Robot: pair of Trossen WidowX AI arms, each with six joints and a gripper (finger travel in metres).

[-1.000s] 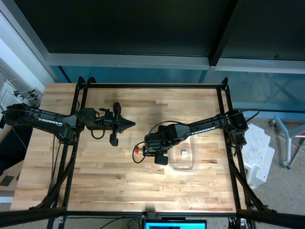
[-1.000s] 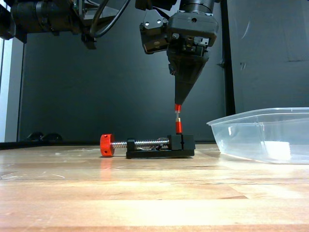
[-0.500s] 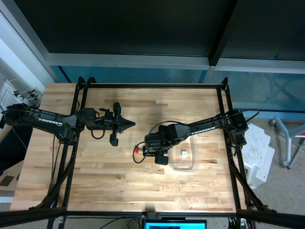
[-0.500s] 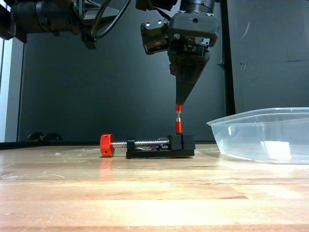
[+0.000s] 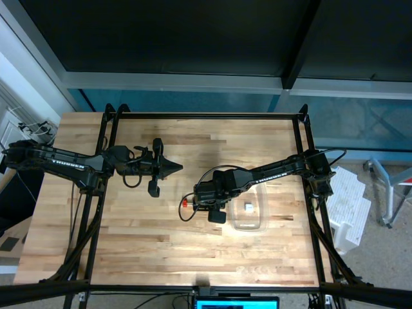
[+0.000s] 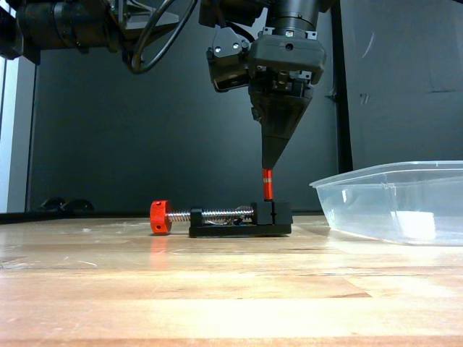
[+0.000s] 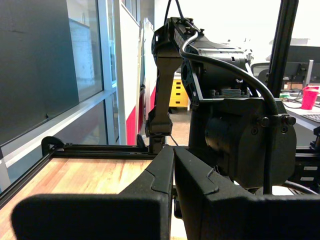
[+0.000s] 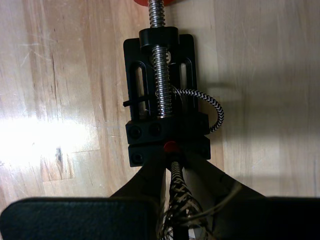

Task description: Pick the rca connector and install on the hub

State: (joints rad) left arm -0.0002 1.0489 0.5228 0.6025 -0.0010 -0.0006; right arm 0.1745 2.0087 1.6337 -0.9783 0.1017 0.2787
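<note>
One cube [image 5: 248, 206] in tray [image 5: 252, 223], right pincer [image 6: 268, 165] gripping hub's [image 6: 233, 230] connector [image 6: 268, 185], left pincer [image 5: 176, 168] closed aloft

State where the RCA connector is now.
In the low view, the connector stands upright on the hub's right end, held by the right gripper; the left gripper hovers over the table's left.
</note>
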